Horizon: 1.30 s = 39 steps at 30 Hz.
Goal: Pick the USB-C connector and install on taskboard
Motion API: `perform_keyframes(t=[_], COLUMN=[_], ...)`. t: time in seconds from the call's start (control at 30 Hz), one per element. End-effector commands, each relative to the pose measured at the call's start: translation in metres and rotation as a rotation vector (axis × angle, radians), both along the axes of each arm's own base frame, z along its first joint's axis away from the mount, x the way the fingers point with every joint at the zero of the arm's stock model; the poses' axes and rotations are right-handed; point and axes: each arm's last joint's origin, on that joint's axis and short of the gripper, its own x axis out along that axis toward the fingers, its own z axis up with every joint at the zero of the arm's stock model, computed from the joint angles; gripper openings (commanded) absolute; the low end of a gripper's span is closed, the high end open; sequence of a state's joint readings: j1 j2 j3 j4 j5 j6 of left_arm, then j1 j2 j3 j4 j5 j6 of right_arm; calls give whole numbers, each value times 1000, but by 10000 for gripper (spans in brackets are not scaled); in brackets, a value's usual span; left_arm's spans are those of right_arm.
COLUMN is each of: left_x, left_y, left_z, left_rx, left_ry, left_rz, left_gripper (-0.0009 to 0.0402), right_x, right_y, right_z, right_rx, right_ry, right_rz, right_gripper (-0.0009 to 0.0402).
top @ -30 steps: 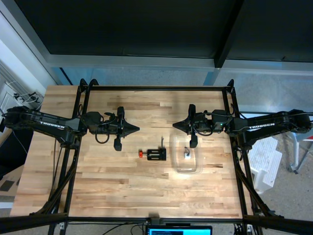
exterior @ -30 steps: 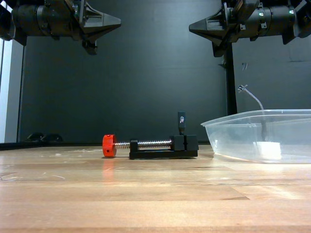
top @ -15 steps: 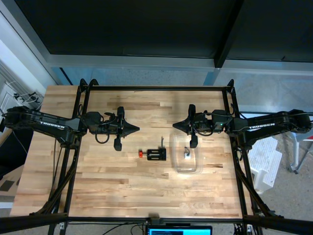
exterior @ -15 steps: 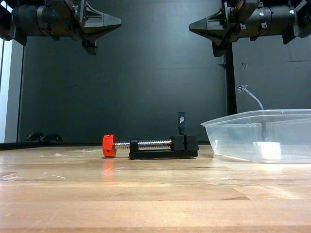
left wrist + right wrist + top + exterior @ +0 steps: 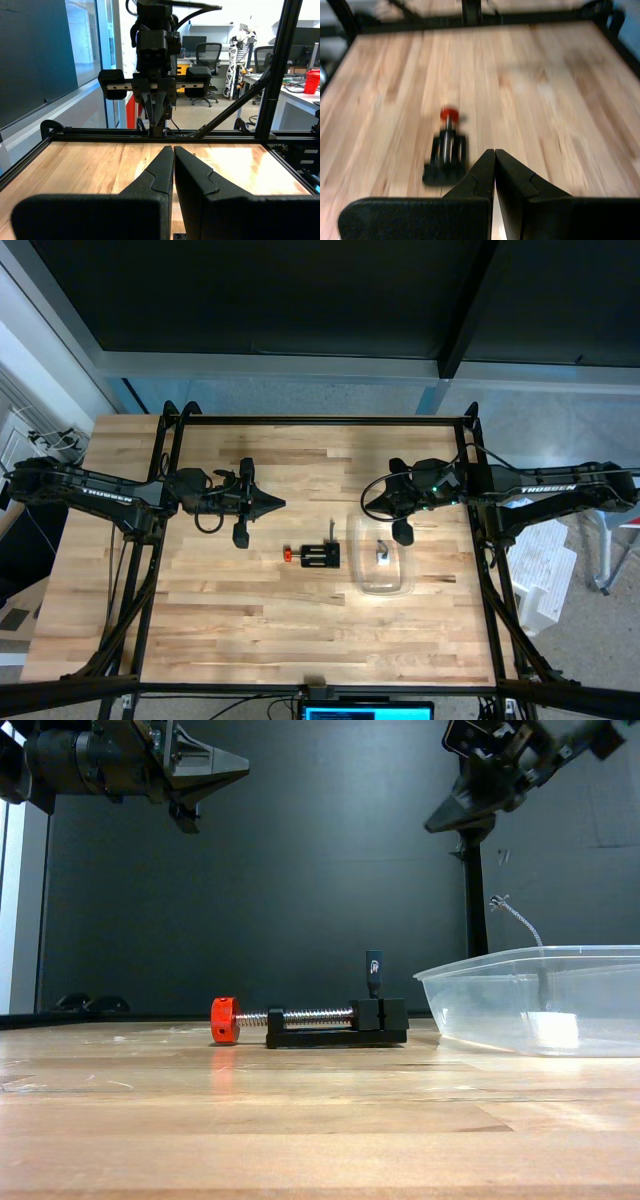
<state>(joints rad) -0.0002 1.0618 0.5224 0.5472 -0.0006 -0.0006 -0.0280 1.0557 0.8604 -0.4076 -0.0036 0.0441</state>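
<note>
- Right gripper (image 5: 494, 151): fingers together, tipped down nr clear tray (image 5: 362, 575) (prob. lining up the pick).
- USB-C connector (image 5: 381, 545) lies in tray; taskboard (image 5: 322, 556) just beside.
- Left gripper (image 5: 173, 148): fingers together, parked high, clear of work.

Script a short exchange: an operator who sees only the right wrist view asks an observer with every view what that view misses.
Operator: Past the right gripper, jaws shut, I see the taskboard. Where is the part to install?
Observer: The USB-C connector, a small dark piece, seems to lie in a clear tray beside the taskboard, on the right arm's side.
Operator: And the other arm?
Observer: The left gripper hangs high in the air on the taskboard's other side, jaws shut, holding nothing.
</note>
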Motion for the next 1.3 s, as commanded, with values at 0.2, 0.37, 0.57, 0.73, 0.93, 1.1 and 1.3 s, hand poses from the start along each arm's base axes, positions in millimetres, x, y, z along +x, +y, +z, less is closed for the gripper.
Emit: perform_keyframes(t=[0.2, 0.37, 0.57, 0.73, 0.93, 1.1, 1.3], left_x=[0, 0, 0, 0, 0, 0, 0], left_y=[0, 0, 0, 0, 0, 0, 0], left_z=[0, 0, 0, 0, 0, 0, 0], left_rx=[0, 0, 0, 0, 0, 0, 0], left_ry=[0, 0, 0, 0, 0, 0, 0], left_rz=[0, 0, 0, 0, 0, 0, 0], left_gripper=[0, 0, 0, 0, 0, 0, 0], right_x=[-15, -24, -26, -21, -12, -2, 11], right_y=[1, 2, 3, 10, 22, 31, 35], right_z=[24, 25, 17, 11, 13, 13, 6], right_rx=[20, 35, 49, 44, 45, 33, 40], right_ry=[180, 274, 381, 426, 490, 582, 642], right_rz=[-12, -24, -32, -5, 32, 48, 33], right_gripper=[0, 0, 0, 0, 0, 4, 33])
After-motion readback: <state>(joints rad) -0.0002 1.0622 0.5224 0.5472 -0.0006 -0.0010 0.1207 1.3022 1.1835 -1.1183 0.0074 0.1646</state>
